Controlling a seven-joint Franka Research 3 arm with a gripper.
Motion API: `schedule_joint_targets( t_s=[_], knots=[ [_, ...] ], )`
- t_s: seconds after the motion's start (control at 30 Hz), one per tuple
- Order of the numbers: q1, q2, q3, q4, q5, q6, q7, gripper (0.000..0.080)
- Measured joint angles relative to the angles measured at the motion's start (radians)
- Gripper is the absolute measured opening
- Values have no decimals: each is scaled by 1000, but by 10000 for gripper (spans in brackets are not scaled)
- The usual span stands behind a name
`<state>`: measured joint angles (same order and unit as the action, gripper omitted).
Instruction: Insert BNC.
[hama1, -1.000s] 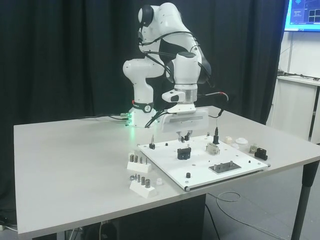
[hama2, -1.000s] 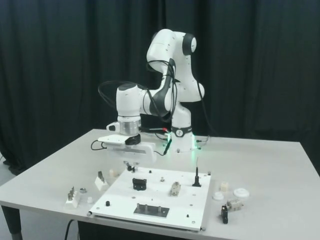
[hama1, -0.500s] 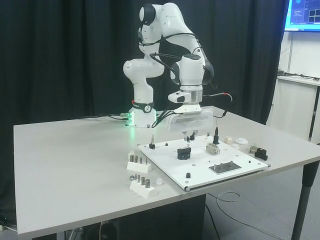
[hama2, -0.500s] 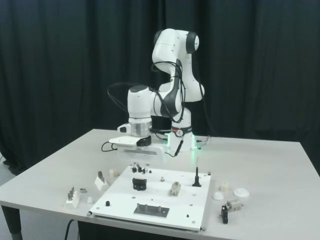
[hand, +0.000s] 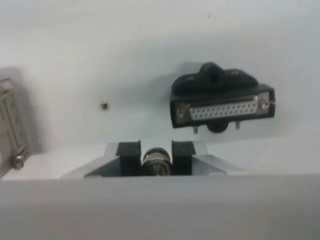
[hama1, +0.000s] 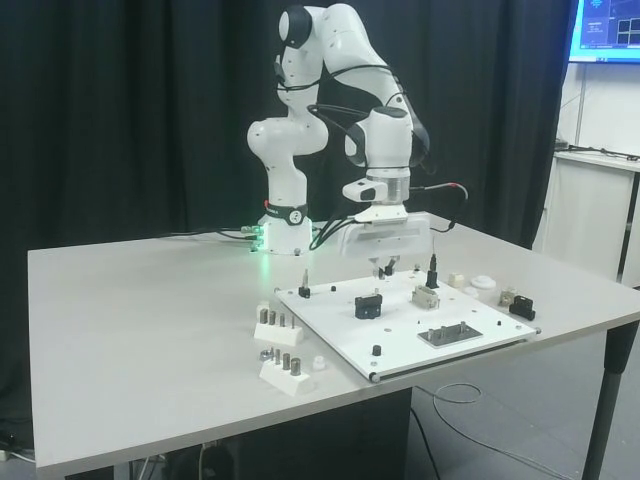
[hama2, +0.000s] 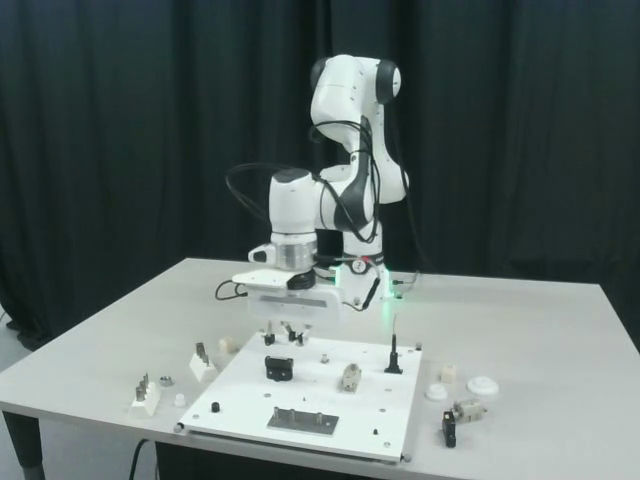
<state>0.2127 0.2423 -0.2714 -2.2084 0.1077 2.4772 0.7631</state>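
In the wrist view my gripper is shut on a small grey metal BNC plug, held between the two black fingers. Below it lies the white board with a black multi-pin connector and a small stud. From the first room view the gripper hangs just above the board's far part, beyond the black connector. The second room view places the gripper above the board, behind the same connector.
On the board stand a black upright plug, a grey connector block and a dark plate with pins. Two white peg holders sit left of the board. Small white and black parts lie to its right.
The arm has carried the gripper sideways along the board's far part, to the right in the first room view, and slightly higher. The plug stays between the fingers.
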Motion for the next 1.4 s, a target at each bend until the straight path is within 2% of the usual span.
schedule_joint_targets(
  t_s=[0.37,0.93,1.4],
  knots=[
    [26,-41,0,-79,-41,36,45,126],
    [47,-90,1,-217,-47,186,73,126],
    [60,-92,1,-235,-49,196,78,126]
  ],
)
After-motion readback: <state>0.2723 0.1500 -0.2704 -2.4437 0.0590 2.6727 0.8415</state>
